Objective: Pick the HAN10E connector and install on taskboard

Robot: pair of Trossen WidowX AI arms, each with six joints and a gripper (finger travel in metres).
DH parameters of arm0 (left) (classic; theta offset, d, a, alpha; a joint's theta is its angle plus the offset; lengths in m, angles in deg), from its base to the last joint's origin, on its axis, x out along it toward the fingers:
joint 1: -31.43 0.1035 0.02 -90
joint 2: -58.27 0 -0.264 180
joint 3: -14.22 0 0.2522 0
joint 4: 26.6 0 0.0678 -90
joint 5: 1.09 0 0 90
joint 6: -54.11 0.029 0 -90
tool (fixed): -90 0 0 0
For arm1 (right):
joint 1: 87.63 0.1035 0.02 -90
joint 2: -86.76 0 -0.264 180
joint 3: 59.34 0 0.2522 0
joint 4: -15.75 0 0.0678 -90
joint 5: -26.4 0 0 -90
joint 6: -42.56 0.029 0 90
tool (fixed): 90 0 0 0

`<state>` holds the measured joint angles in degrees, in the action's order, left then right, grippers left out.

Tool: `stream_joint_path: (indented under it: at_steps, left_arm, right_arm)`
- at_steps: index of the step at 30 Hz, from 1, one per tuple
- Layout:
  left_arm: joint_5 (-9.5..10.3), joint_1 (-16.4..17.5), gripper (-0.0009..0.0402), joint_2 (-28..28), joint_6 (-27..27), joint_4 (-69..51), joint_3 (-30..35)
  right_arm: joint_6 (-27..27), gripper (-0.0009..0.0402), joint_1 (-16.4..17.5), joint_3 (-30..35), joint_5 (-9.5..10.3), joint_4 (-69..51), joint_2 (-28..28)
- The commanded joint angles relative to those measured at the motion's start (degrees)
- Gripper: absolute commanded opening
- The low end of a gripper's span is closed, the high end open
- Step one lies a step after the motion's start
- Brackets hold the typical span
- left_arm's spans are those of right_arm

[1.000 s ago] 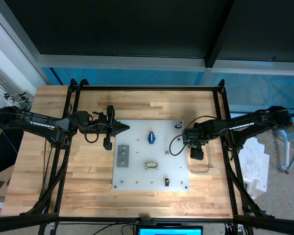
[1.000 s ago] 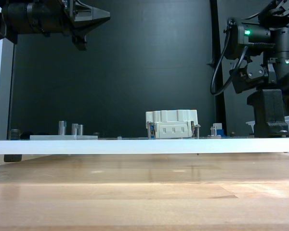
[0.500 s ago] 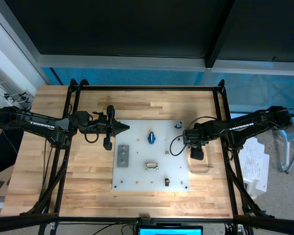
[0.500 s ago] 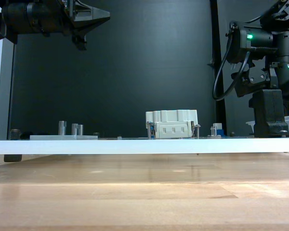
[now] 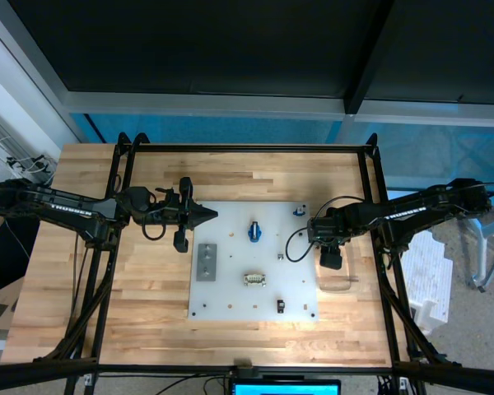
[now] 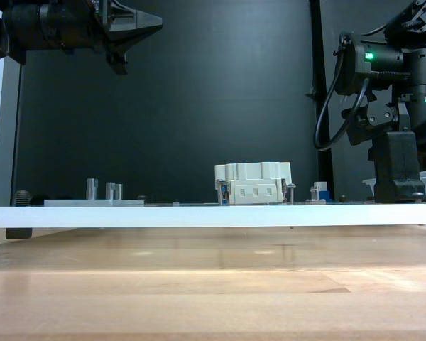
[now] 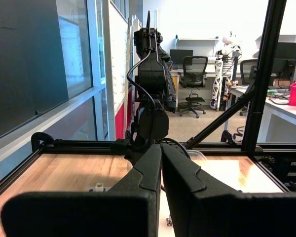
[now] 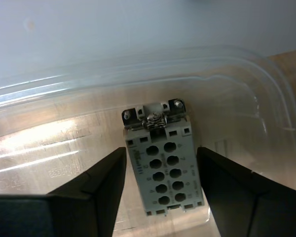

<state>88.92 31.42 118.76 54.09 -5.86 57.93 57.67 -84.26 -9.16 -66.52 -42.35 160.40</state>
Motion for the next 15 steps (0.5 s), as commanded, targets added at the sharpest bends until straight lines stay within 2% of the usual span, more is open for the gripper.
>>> stream_joint_path:
  at_steps: [1, 15]
  left_arm:
    - [0.0, 0.0, 0.0001, 0.0, 0.02, 0.02, 0.0]
    - [0.0, 0.0, 0.0001, 0.0, 0.02, 0.0, 0.0]
  right_arm:
    - [0.0, 0.0168, -0.02, 0.02, -0.02, -0.02, 0.02]
    - [0.17, 0.0074, 0.0, 0.28, 0.04, -0.35, -0.15]
